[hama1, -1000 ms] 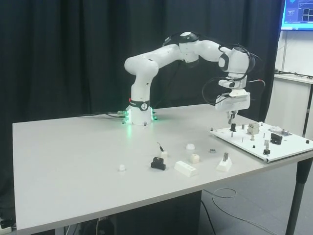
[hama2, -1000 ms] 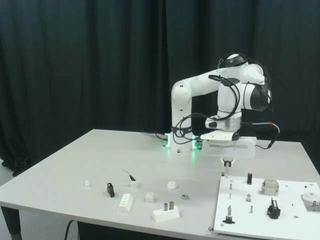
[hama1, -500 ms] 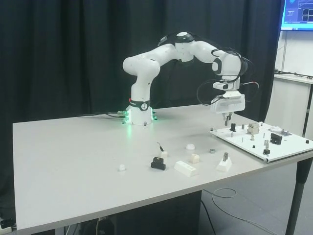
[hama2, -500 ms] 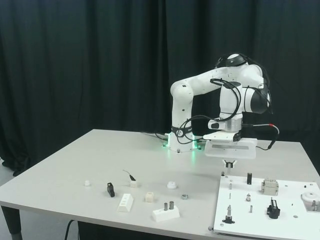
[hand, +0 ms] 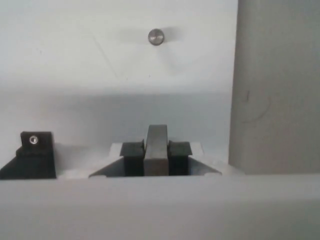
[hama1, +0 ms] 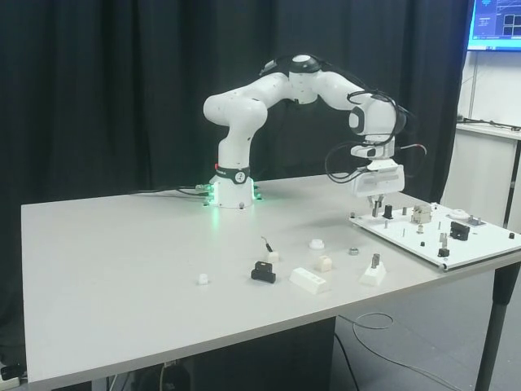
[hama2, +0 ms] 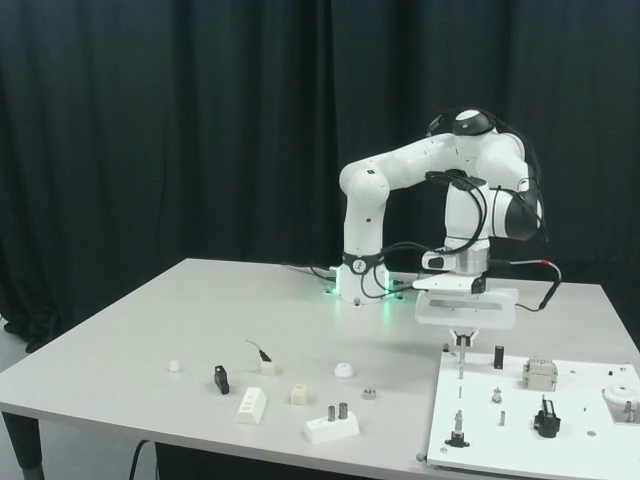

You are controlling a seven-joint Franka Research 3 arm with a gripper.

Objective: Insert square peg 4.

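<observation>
**Peg in the fingers above the board's corner**

The grey table [hama1: 122, 244] fills the lower half of both room views, with black curtains behind it. The white arm [hama1: 244, 106] stands bolted at centre frame, green light at its base, and reaches to the right side of the frame. At lower right lies the white board [hama2: 520, 430], carrying several small black and grey fittings. A screen [hama1: 495, 24] shows at the upper right corner of the first room view; its writing is too small to read.

The gripper [hand: 156, 150] hangs over the board's near-left corner in the second room view. In the wrist view its black fingers [hand: 131, 152] are closed on the square peg [hand: 156, 142], a grey bar held upright between them, at lower centre. A black fitting [hand: 35, 155] sits at lower left there, and a round grey pin [hand: 156, 36] at top centre.

Loose on the table, left of the board: a white holder block [hama2: 332, 428] with two grey pegs, a white block [hama2: 250, 405], a small black part [hama2: 221, 379].
</observation>
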